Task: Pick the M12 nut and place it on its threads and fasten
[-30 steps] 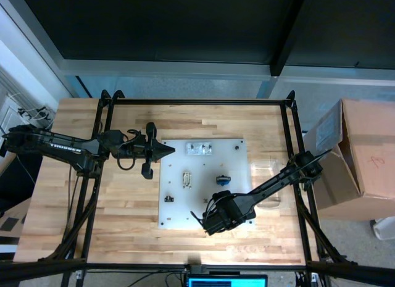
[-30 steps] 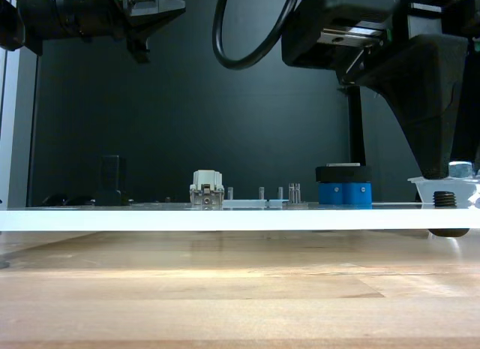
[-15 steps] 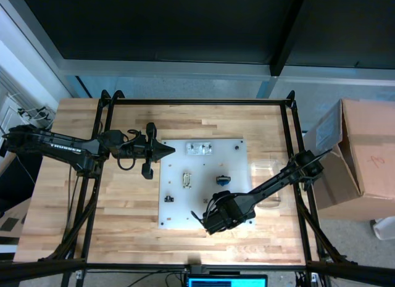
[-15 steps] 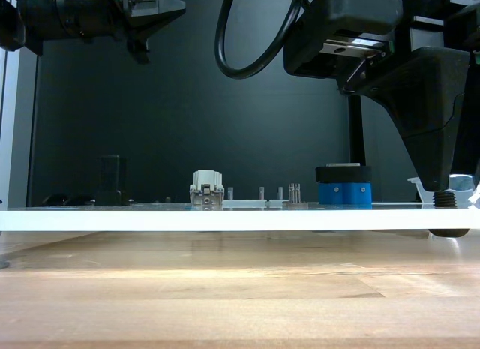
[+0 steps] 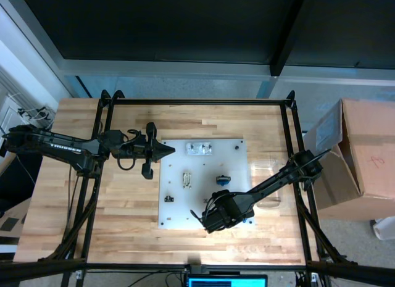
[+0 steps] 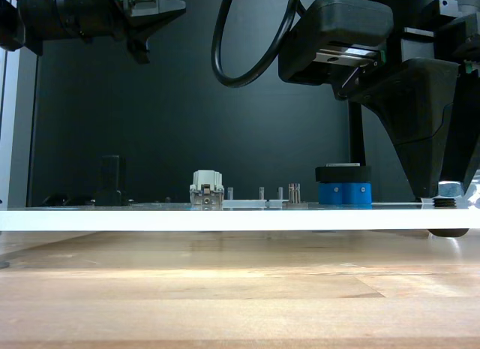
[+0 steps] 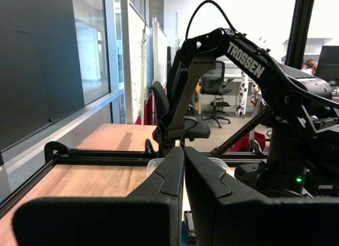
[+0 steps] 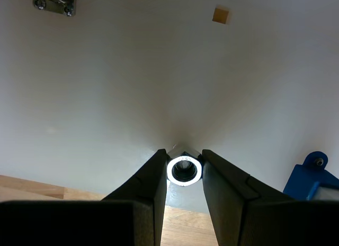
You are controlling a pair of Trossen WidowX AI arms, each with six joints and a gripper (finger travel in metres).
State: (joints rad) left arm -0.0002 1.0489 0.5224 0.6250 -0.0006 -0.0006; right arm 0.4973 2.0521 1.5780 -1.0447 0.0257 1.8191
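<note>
Right end effector [image 8: 184, 157] pinches the nut [image 6: 448, 188] atop its stud [image 6: 448, 202], board's [image 5: 203, 166] near right edge; we advise keeping it square while turning. Left end effector [image 5: 162, 150], pressed together, hangs above the board's left edge.

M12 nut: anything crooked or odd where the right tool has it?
Nothing stands out. The M12 nut sits level on its stud, ribs showing below, gripped by the right tool. The left tool hangs shut, high over the board's far left edge.
</note>
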